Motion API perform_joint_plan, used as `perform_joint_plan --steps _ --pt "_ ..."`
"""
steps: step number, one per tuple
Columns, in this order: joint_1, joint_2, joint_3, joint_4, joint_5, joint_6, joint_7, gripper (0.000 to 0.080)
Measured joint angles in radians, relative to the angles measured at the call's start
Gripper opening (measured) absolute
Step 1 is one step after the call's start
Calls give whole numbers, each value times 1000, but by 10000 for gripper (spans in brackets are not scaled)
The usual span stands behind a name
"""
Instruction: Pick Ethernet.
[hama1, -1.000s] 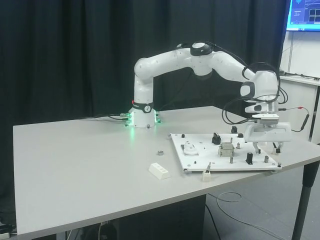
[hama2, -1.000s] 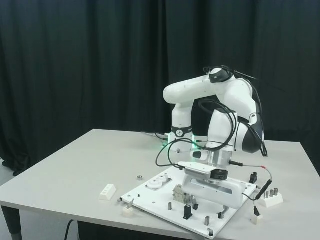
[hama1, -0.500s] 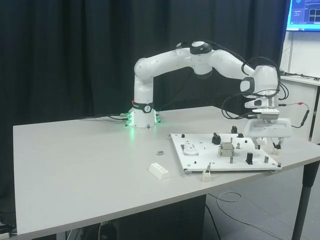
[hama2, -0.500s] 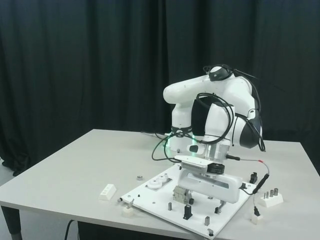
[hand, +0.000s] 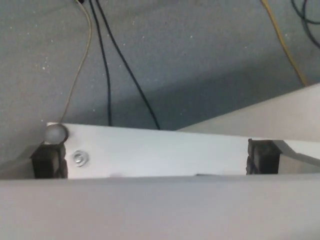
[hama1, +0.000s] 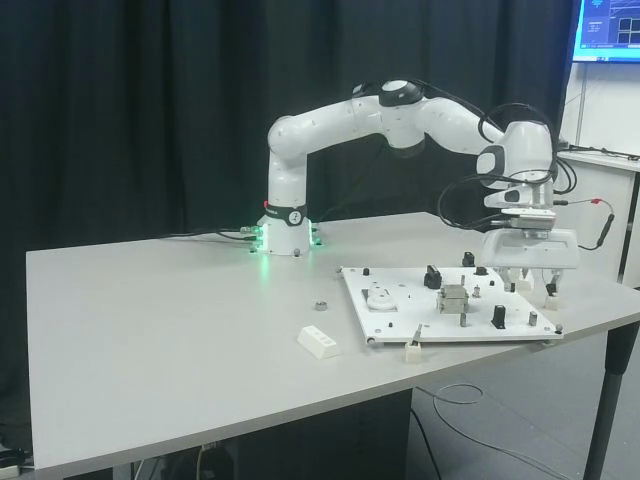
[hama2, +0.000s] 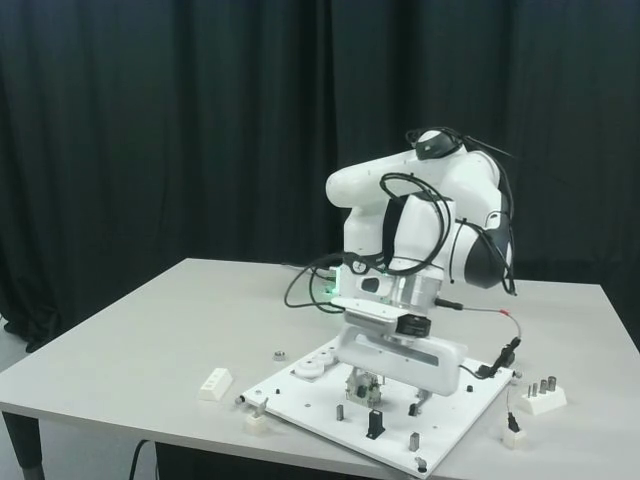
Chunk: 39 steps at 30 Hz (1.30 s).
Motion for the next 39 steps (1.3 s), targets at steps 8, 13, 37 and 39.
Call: perform_joint_plan --steps 8,13,37,39 --pt "-22 0 -22 -1 0 -24 -86 800" --pt "-35 0 -36 -5 0 -44 -166 800" --pt "-75 -12 -64 -88 0 -62 -592 800" --pt "-77 -14 -65 -97 0 -62 -630 800"
